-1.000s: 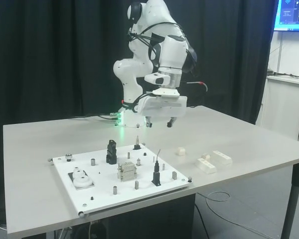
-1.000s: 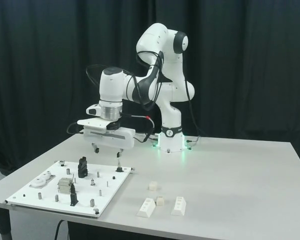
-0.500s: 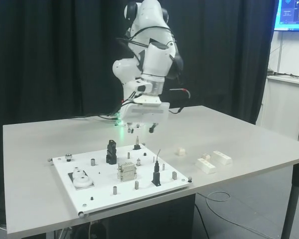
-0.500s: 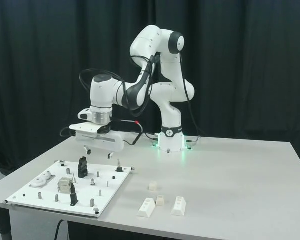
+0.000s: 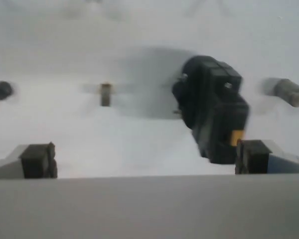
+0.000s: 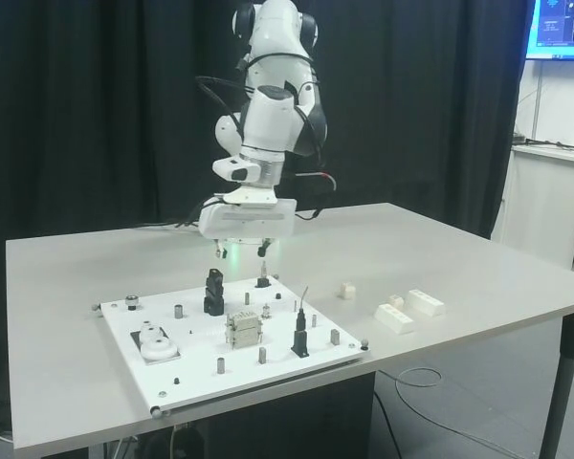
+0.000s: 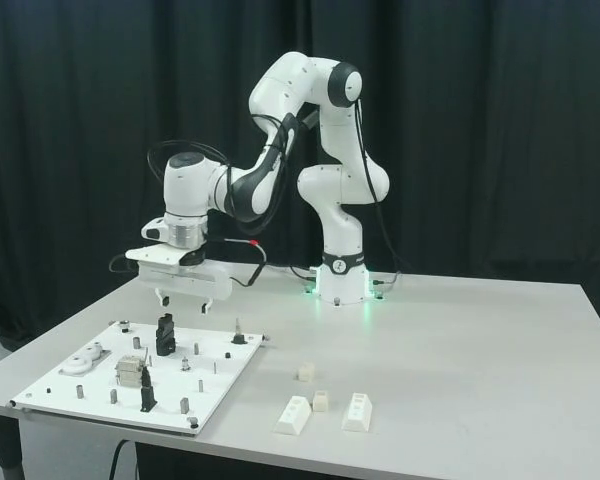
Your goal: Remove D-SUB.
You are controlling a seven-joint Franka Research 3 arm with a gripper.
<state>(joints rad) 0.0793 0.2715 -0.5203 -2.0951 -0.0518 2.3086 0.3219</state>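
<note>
Sitting near the middle of the white square board (image 6: 231, 337), the small grey metal D-SUB connector (image 6: 244, 329) is resting untouched; hovering above the black upright plug (image 6: 213, 292), the hand (image 6: 239, 252) is hanging wide open, gripping nothing, over the grey surface (image 6: 440, 258).

This is a lab: a white robot arm (image 7: 280, 150) is bolted to a grey table (image 7: 460, 360), with black curtains (image 7: 500, 130) all around.
</note>
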